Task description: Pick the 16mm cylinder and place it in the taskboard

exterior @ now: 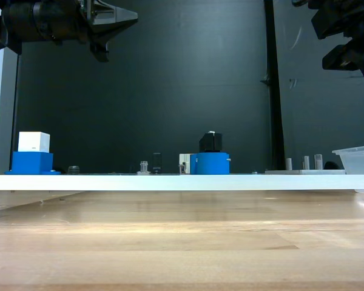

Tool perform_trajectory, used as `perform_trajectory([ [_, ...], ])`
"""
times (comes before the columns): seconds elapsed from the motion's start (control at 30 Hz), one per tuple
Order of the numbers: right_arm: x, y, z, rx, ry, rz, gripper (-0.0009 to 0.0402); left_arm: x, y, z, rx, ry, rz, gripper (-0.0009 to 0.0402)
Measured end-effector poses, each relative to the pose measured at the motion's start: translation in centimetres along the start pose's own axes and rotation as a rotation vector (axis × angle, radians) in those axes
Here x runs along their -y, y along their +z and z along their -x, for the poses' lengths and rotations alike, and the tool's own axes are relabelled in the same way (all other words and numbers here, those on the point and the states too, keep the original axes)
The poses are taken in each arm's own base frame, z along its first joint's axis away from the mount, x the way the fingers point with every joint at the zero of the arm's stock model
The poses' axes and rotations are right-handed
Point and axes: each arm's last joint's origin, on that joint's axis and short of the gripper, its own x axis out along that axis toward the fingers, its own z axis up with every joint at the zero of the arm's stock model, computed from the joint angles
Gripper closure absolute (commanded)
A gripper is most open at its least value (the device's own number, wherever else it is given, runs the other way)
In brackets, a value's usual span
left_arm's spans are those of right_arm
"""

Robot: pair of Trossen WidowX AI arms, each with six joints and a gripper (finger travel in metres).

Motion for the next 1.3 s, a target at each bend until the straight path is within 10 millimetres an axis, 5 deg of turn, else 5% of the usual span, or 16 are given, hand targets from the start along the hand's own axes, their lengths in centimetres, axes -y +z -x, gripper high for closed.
perform_trajectory([
  [1.3, -2.6, 9.8, -2.6, -0.038, -0.048, -0.007, 0.0355, 0.0, 0.0, 0.0, 0.0, 0.0, 0.0, 0.0393],
])
